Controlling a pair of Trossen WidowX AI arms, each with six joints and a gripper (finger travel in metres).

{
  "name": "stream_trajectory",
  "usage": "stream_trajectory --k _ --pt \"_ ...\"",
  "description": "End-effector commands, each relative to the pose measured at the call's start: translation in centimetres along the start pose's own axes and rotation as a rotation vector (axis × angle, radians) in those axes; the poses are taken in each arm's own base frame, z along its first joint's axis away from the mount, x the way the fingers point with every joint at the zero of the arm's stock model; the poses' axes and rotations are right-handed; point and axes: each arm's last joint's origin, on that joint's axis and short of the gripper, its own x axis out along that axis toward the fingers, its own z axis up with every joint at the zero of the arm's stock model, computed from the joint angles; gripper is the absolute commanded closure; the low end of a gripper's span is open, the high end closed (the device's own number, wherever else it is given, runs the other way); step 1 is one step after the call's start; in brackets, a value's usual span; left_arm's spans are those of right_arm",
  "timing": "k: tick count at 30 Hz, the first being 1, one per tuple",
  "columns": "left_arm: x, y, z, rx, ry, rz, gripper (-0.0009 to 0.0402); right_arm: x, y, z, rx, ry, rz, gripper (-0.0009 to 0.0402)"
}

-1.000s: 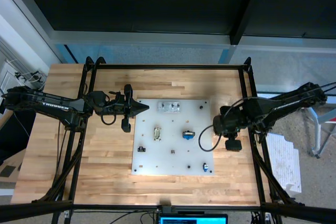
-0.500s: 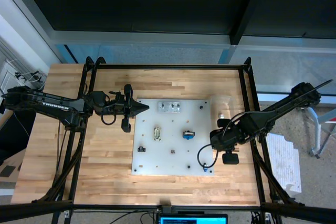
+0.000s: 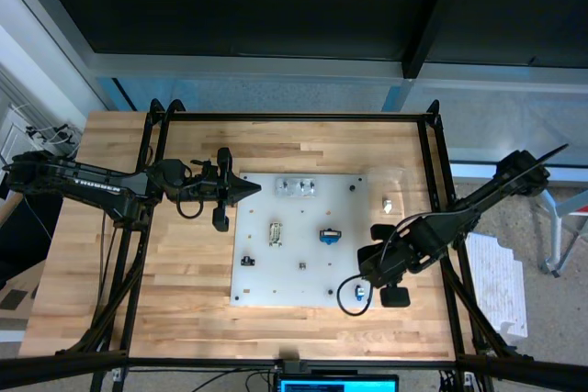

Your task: Pick the RJ45 connector and install on taskboard

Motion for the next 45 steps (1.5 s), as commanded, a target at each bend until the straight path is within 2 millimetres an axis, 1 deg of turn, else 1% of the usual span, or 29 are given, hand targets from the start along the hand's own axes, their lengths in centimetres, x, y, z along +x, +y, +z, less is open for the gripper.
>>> stream_trajectory --k 1,6,16,21,40,45 --pt "0.0 0.0 0.0 0.0 0.0 0.0 0.0393 0.2 0.5 0.6 -0.005 0.005 -0.002 0.0393" --pt "0.0 0.0 0.0 0.0 -0.001 0.0 0.0393 0.8 1.3 1.2 -0.012 0.015 -0.007 0.0393" --pt "0.0 0.0 0.0 0.0 0.0 0.0 0.0393 2.2 2.4 1.8 -0.007 0.033 -0.004 0.0393" --pt "0.0 0.0 0.0 0.0 0.0 0.0 0.0393 2.4 2.8 2.2 -0.014 0.032 -0.008 0.0393" --pt "0.0 0.0 0.0 0.0 0.0 0.0 0.0393 2.9 2.9 2.1 -0.017 0.03 -0.038 0.0393" --pt "0.0 0.0 0.0 0.0 0.0 0.0 0.0393 3.5 3.1 2.1 -0.023 0.048 -0.046 0.0393"
